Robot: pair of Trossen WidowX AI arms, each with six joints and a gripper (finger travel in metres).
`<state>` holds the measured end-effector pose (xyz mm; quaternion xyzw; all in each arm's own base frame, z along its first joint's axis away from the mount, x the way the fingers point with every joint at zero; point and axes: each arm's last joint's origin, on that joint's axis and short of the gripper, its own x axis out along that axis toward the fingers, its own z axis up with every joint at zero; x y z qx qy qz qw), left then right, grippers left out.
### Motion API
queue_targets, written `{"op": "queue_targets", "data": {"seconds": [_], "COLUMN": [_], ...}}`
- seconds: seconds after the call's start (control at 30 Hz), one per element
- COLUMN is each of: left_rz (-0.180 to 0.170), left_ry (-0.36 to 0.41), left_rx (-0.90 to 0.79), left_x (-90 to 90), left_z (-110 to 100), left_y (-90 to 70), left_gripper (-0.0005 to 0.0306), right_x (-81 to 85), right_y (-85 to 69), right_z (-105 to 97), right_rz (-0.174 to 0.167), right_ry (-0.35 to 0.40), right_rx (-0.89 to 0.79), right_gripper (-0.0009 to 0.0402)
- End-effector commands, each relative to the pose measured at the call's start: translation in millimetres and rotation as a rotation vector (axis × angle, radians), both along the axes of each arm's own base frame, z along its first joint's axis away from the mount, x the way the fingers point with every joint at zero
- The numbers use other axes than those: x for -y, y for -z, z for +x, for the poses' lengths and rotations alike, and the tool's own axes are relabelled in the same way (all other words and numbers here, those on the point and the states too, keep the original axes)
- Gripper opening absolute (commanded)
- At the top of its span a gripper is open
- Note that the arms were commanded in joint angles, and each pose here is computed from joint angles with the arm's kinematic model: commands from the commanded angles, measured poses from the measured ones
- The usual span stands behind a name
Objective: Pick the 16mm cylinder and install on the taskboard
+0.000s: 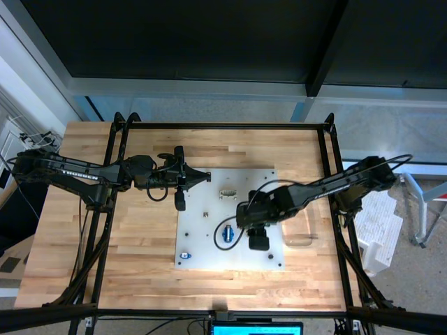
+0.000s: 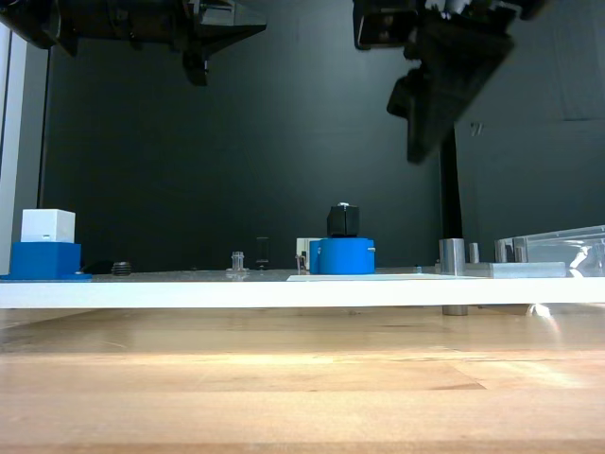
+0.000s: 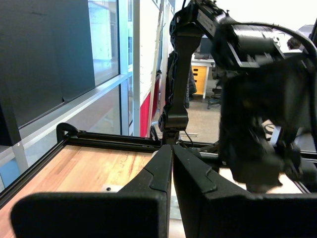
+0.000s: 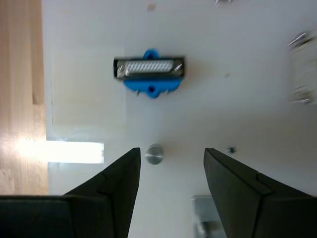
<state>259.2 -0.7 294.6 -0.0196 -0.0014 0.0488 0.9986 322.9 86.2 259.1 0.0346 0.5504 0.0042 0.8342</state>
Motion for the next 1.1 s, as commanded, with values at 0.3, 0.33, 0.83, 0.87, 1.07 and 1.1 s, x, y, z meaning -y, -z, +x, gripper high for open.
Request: {"op": "queue_targets", "data": {"seconds": [0.3, 0.33, 0.83, 0.87, 1.07, 1.1], "left_rz": [0.0, 0.0, 0.0, 0.0, 0.0, 0.0], "left_ry": [0.0, 0.0, 0.0, 0.0, 0.0, 0.0], "left_rx": [0.0, 0.0, 0.0, 0.0, 0.0, 0.0], "left_x": [-0.1, 0.0, -0.1, -0.1, -0.1, -0.1], "left_z": [0, 0, 0, 0, 0, 0], "left_y": [0.0, 0.0, 0.0, 0.0, 0.0, 0.0], "left_gripper": [0.0001, 0.0001, 0.0001, 0.0001, 0.0001, 0.0001], "right_x": [39.1, 41.4, 68.0, 69.9, 79.2, 80.3], "right_y": [-49.8, -53.5, -99.7, -100.8, -94.0, -93.5], "right_z": [-17, -19, -36, -36, -50, -54], "right_rz": [-0.03, -0.033, -0.072, -0.072, -0.049, -0.038], "right_ry": [-0.023, -0.026, -0.012, -0.004, 0.009, 0.004], "right_rx": [0.204, 0.224, 0.523, 0.55, 0.71, 0.737], "right_gripper": [0.0061, 0.0049, 0.0001, 0.0001, 0.0, 0.0]}}
